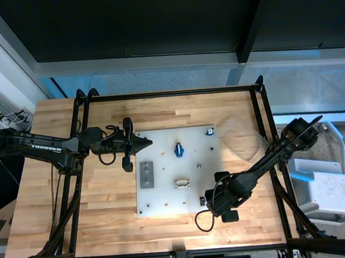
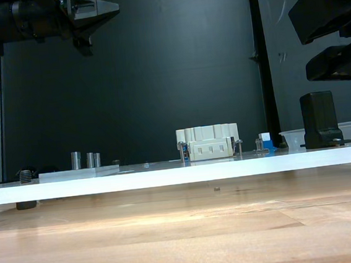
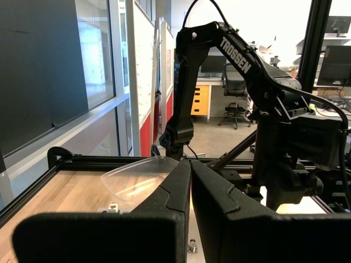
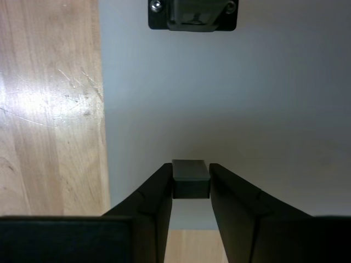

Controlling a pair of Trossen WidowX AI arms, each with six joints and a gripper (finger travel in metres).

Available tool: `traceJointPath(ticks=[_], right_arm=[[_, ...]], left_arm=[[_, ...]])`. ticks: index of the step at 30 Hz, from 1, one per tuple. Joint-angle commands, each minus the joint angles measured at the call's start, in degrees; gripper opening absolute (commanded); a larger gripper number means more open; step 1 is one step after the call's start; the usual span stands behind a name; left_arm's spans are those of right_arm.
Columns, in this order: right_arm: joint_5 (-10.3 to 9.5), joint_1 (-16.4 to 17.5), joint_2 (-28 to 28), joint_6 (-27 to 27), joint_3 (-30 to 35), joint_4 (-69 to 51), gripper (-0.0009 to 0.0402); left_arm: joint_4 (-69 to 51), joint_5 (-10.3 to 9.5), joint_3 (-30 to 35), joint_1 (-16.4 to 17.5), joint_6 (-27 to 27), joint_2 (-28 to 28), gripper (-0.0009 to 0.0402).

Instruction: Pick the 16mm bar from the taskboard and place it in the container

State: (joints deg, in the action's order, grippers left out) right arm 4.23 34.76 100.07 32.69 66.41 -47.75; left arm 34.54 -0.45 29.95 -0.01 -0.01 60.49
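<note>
We begin with the table (image 1: 109, 229), which carries the white taskboard (image 1: 166, 195) in its middle. The clear container (image 1: 242, 140) lies just beside the far right corner of the board, well apart from the place of work.

The left gripper (image 1: 145, 142) hangs above the far left edge of the board. Its fingers are pressed together on nothing, so we expect no trouble from it.

The right gripper (image 1: 217, 208) is low over the near right corner of the board. In its wrist view the fingers press on both sides of the 16mm bar (image 4: 191, 183), so we judge the bar as held. We cannot tell if it touches the board or not.

The first danger is the grip itself. The fingers seem to hold the bar only near its end, so a quick lift could make it tilt or slip out.

The second danger is the container. It looks thin and light, so a low approach could push its rim and move it away. A release from too high could let the bar bounce out.

A small black fitting (image 4: 192, 13) sits near the bar and could catch it if the bar is carried low.
</note>
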Motion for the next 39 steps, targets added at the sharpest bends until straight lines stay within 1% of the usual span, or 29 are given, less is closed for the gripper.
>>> traceJointPath(ticks=[1,7,14,25,29,39], right_arm=[[0.22,-0.04,0.0,-0.02,0.04,-0.09,0.0061],[0.24,-0.04,-0.11,-0.02,0.04,0.02,0.0038],[0.22,-0.04,-1.22,0.0,0.55,-0.33,0.0027],[0.26,-0.13,-3.43,-0.26,3.67,-5.27,0.0027],[0.74,-0.15,-4.5,-0.68,5.38,-7.78,0.0028],[0.72,-1.46,-9.75,-1.95,8.26,-11.47,0.0027]], left_arm=[[0.0,0.0,0.0,0.0,0.0,0.0,0.0],[0.0,0.0,0.0,0.02,0.0,0.0,0.0],[0.0,0.0,0.0,0.0,0.0,0.0,0.0],[0.0,0.0,0.0,0.0,0.0,0.0,0.0],[0.0,0.0,0.0,0.0,0.0,0.0,0.0],[0.0,0.0,0.0,0.02,0.0,0.0,0.0]])
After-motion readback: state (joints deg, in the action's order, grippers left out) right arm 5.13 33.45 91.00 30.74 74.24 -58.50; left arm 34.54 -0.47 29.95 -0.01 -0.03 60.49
